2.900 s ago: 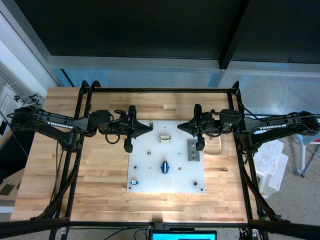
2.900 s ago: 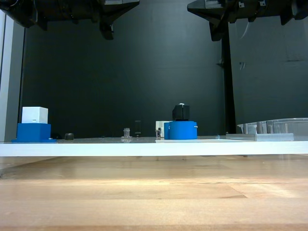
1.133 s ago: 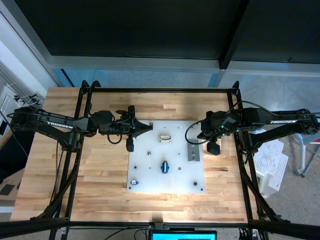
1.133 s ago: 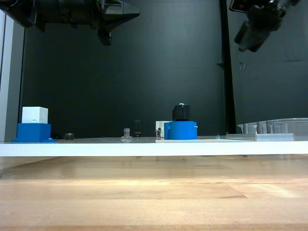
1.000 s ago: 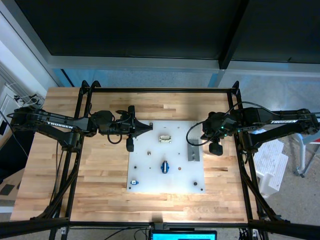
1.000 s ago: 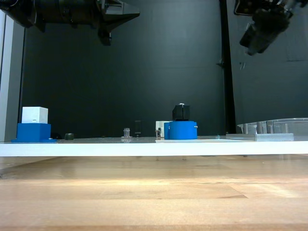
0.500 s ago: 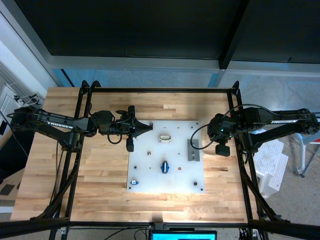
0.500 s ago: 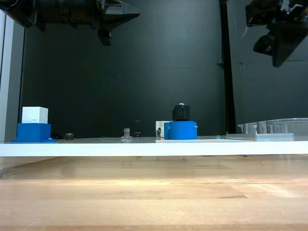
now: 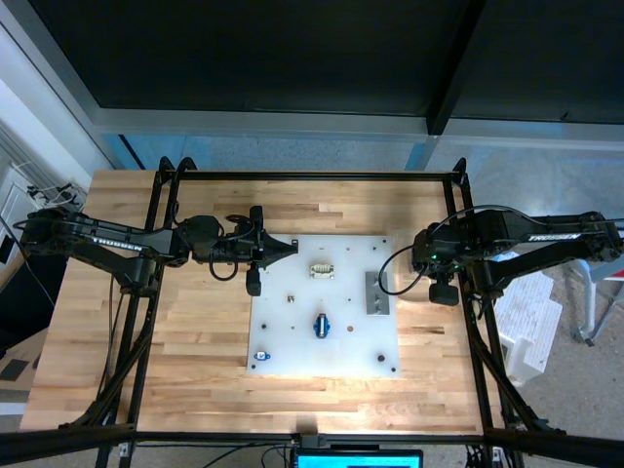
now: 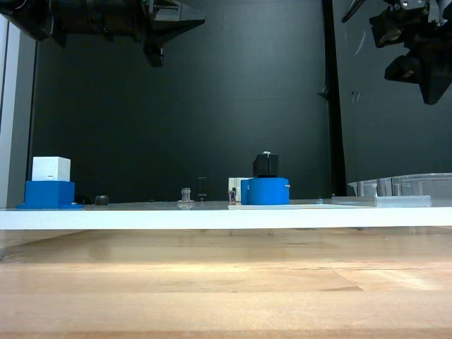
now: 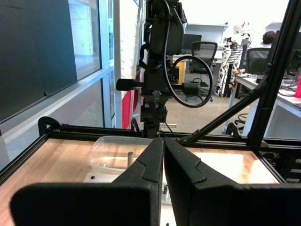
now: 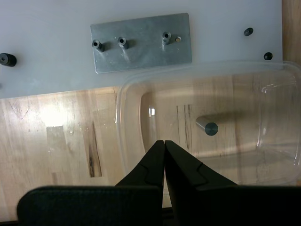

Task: Pick the 16mm cylinder and install on the taskboard

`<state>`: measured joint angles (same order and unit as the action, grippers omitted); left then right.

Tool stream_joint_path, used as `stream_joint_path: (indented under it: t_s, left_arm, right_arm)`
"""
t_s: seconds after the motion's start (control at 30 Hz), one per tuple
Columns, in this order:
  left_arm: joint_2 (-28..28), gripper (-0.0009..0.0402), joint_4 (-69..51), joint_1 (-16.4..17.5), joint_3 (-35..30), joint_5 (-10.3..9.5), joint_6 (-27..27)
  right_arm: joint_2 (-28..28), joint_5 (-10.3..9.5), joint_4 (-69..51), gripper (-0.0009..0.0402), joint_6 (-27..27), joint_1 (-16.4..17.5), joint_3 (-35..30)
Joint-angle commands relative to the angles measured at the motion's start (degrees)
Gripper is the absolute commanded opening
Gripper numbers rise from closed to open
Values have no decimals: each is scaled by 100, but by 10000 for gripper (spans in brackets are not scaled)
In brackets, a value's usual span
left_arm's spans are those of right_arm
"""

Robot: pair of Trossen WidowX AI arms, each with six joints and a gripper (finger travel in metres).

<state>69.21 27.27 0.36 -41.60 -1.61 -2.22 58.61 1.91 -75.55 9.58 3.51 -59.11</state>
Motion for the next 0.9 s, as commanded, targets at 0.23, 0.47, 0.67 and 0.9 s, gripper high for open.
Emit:
stream_joint_path:
  t_s: [0.23,0.47,0.67,0.9]
  left_arm:
    - [2,1,0,2,-2,2,0]
    - [2,1,0,2,-2,2,0]
    - [2,1,0,2,-2,2,0]
    - [2,1,0,2,-2,2,0]
  right_arm:
    - [0,4,-9,6,17,26,68]
    - [4,2,-7,38,46,52,341]
    - [4,7,44,33,55,66,505]
    - [4,4,282,26,52,87,785]
